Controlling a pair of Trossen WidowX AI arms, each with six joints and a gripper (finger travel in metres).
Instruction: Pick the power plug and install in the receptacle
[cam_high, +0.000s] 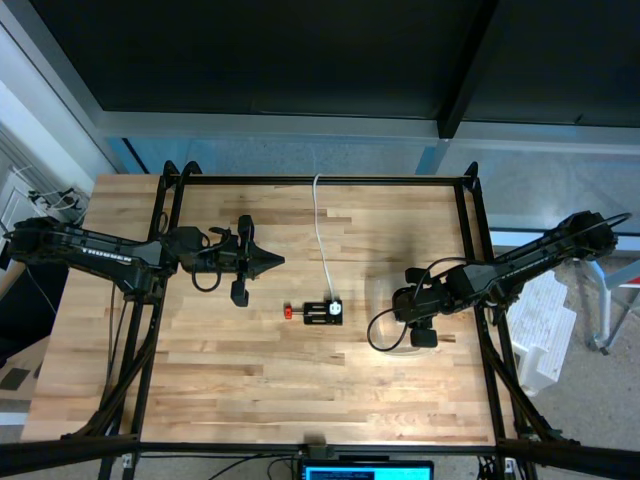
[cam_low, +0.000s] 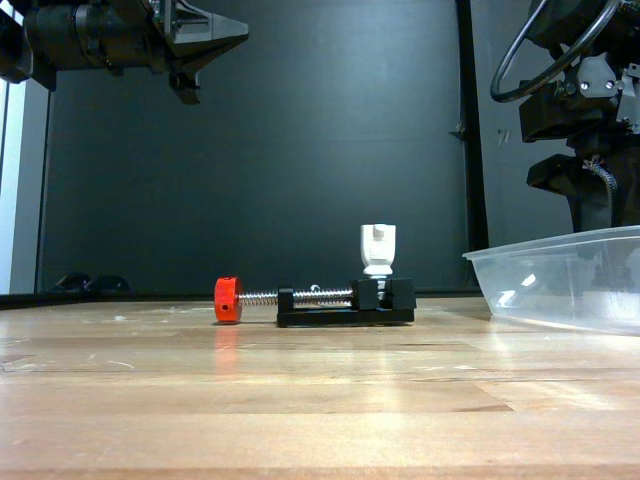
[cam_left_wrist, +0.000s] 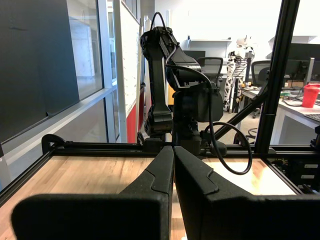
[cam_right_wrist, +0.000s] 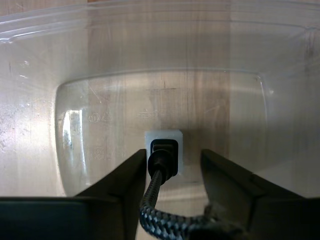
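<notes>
Wood in pale planks makes up the table, on which a clear, round-cornered plastic tray is set at the right. The left gripper, matte black and wedge-shaped, is held high over the table's left half with its fingers pressed together. The right gripper is poised inside the tray, fingers spread to either side of the power plug. The receptacle, white and square-faced, is clamped upright at mid-table in a black vise with an orange-red knob. The plug, black with a braided cable, is seated on a small white square.

White lettering "TROSSEN" stands along the left arm; embossed marks on the clear tray floor are unreadable
</notes>
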